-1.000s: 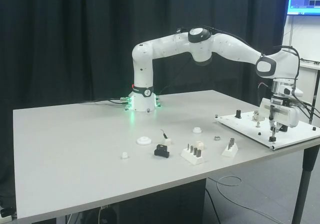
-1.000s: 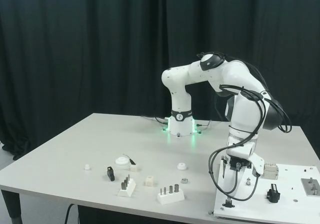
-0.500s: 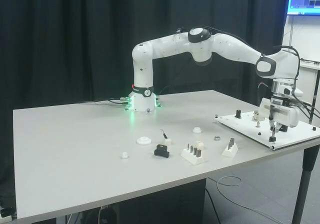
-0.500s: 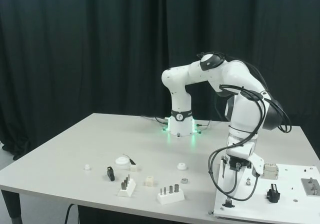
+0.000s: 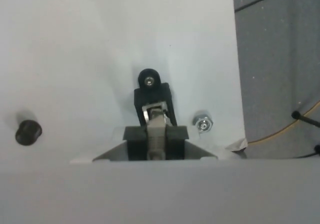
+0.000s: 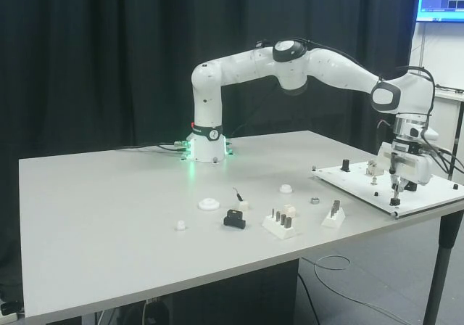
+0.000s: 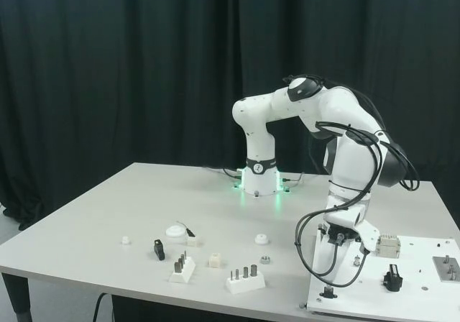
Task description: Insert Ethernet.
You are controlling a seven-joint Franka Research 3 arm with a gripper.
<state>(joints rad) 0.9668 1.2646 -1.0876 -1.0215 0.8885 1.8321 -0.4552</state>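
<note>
My gripper [image 5: 155,143] is shut on the Ethernet plug [image 5: 156,129], a small grey plug held upright between the black finger pads [image 5: 134,140]. Directly under the plug sits a black socket mount [image 5: 154,96], screwed to the white board [image 5: 75,59]. The plug's tip appears to touch the socket's opening; how deep it sits is hidden. In the first room view the gripper [image 6: 396,187] hangs over the board's near corner, just above the socket mount [image 6: 394,201]. In the second room view the gripper [image 7: 335,254] stands above the same mount [image 7: 328,291].
A grey nut [image 5: 202,125] and a black knob [image 5: 28,132] flank the socket on the board. The board's edge is close, with cables [image 5: 280,134] on the floor beyond. White peg holders [image 6: 279,222] and a black part [image 6: 233,218] lie on the table.
The hand has shifted very slightly over the board's corner, and the hanging cable loop has swung a little. The plug stays held.
</note>
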